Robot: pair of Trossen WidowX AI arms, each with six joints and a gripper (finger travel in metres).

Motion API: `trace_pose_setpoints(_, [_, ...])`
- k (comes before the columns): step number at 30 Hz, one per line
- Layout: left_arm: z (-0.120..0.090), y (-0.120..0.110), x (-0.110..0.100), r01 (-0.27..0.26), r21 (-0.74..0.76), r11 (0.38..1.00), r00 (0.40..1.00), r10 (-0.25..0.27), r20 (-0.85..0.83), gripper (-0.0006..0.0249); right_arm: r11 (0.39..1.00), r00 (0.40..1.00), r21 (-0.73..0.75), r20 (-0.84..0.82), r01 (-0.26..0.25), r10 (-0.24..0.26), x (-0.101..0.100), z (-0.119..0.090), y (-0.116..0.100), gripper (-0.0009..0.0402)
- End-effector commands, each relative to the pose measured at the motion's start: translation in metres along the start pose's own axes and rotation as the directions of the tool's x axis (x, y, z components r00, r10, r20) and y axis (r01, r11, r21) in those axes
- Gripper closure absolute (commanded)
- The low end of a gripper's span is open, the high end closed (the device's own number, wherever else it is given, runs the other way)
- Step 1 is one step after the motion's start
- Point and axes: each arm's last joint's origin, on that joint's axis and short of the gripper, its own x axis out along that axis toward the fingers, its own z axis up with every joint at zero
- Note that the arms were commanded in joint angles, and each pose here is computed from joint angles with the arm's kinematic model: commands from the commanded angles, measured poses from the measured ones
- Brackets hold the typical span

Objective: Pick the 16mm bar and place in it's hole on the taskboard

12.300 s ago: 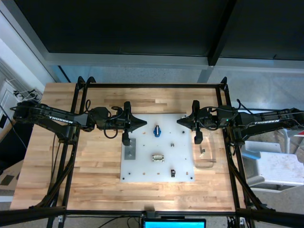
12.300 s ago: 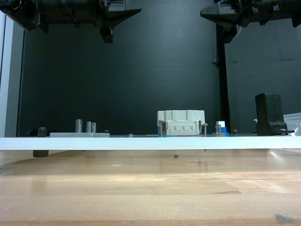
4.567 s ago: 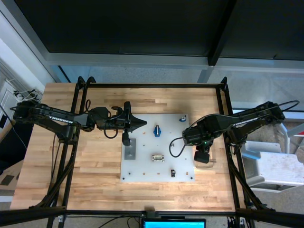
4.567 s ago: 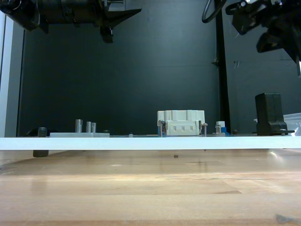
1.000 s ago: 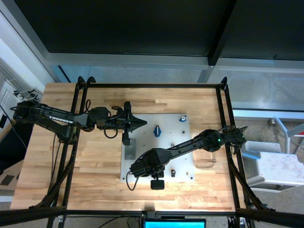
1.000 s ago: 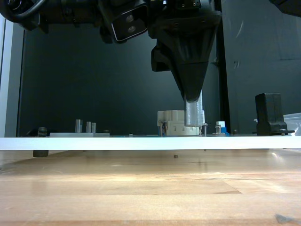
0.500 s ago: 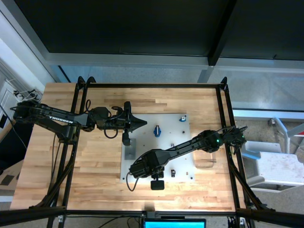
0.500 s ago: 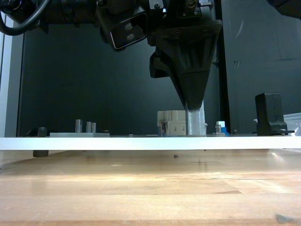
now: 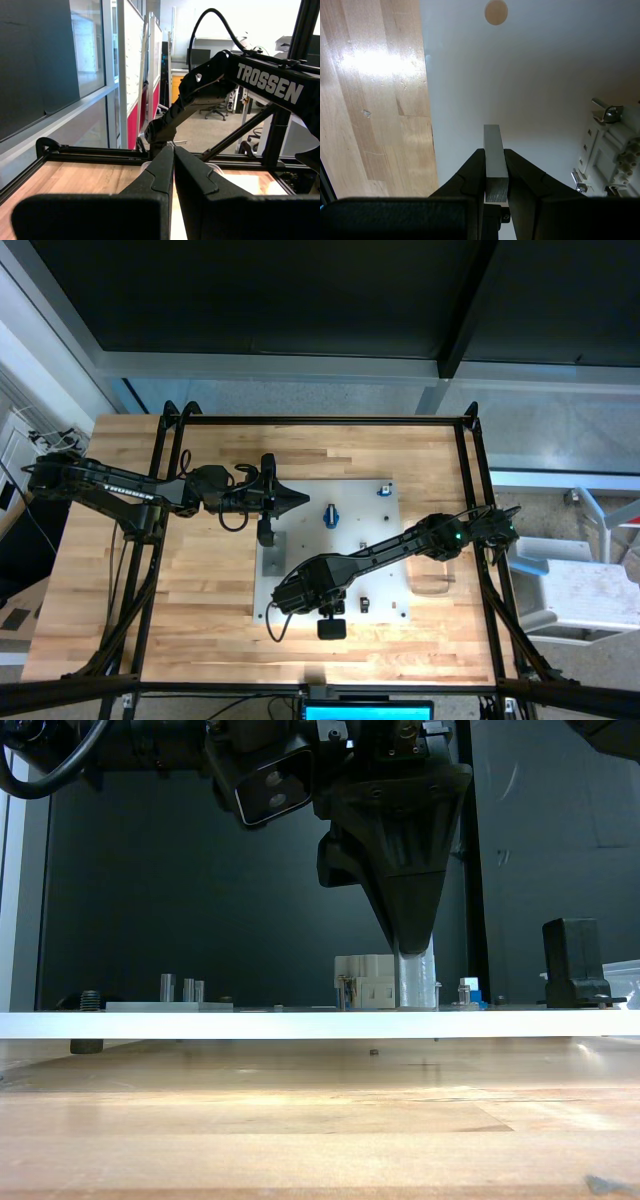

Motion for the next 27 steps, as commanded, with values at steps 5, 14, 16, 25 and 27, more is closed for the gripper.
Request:
trace_pose_setpoints(5, [-0.0001,0.0000,0.0001,0.000,0.000,1.000,1.000,0.000,0.000,0.0243,1.000,1.000,0.003,-0.009,0.005,-0.005,0.0012,-0.0004,-0.0004,0.0389])
trace_pose_setpoints(14, [-0.0001,0.0000,0.0001,0.000,0.000,1.000,1.000,0.000,0.000,0.0243,1.000,1.000,0.002,-0.005,0.004,-0.004,-0.0018,-0.0015,-0.0004,0.0389])
trace_pose_setpoints(16, [0.0000,-0.0001,0.0001,0.001,0.000,1.000,1.000,-0.001,0.000,0.0243,1.000,1.000,0.002,-0.006,0.004,-0.004,-0.0018,-0.0016,-0.0004,0.0389])
trace_pose_setpoints(25, [-0.0001,0.0000,0.0001,0.000,0.000,1.000,1.000,0.000,0.000,0.0243,1.000,1.000,0.002,-0.006,0.004,-0.003,-0.0020,-0.0017,-0.0004,0.0389])
trace_pose_setpoints(27, [0.0000,0.0000,0.0001,0.000,0.000,1.000,1.000,0.000,0.000,0.0243,1.000,1.000,0.002,-0.006,0.004,-0.003,-0.0020,-0.0017,-0.0004,0.0389])
